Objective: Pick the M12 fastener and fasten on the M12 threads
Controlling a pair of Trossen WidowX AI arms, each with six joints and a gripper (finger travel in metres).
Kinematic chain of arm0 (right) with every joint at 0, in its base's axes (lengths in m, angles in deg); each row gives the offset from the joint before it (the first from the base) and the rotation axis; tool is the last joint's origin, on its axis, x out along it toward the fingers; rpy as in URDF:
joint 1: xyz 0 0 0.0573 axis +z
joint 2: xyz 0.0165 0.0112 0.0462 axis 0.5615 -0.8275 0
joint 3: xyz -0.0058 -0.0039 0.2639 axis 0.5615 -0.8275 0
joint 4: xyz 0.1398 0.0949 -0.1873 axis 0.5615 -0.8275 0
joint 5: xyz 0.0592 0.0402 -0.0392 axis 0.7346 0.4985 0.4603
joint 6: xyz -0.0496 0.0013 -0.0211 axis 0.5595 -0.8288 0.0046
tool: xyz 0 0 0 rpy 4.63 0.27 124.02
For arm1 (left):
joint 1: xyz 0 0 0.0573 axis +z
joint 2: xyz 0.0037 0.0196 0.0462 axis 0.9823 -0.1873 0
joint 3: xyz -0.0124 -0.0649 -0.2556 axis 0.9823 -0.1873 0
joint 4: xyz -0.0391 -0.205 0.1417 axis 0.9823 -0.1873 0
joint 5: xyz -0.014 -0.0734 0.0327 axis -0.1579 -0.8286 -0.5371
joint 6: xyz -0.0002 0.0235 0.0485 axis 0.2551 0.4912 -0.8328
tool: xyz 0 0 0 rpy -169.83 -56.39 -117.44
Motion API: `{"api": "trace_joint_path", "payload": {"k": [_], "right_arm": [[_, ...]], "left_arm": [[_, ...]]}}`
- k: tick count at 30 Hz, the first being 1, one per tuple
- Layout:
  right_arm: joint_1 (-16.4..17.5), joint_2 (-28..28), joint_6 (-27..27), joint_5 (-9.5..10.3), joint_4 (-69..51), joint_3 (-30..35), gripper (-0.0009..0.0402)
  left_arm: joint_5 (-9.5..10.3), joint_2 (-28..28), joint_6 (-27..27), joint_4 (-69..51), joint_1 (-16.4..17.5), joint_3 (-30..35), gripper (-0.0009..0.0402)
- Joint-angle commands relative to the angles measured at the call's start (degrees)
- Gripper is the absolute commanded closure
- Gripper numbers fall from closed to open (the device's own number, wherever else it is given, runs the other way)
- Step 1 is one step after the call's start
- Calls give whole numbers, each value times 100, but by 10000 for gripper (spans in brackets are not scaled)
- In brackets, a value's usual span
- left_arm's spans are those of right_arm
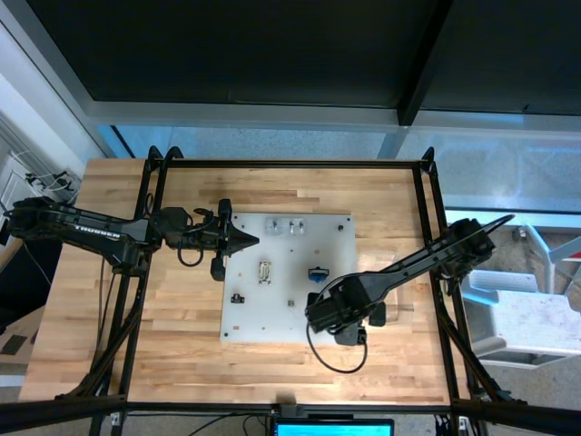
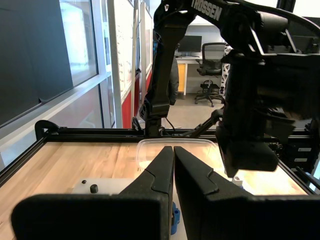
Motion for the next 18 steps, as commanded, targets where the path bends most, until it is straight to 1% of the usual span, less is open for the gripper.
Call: {"api": "trace_joint_path", "payload": {"k": [1, 8, 13, 18], "right_arm": [[0, -254, 7, -4, 74, 210, 350], [-2, -664, 7, 0, 197, 601, 350], [-9, -713, 13, -2, 511, 597, 350], [-13, -885, 13, -13, 531, 608, 350]], "left_arm": [[0, -2, 0, 2, 0, 2, 393], [0, -2, 0, 2, 0, 2, 393], [0, -2, 0, 2, 2, 2, 393], [0, -2, 0, 0, 0, 2, 393]]}}
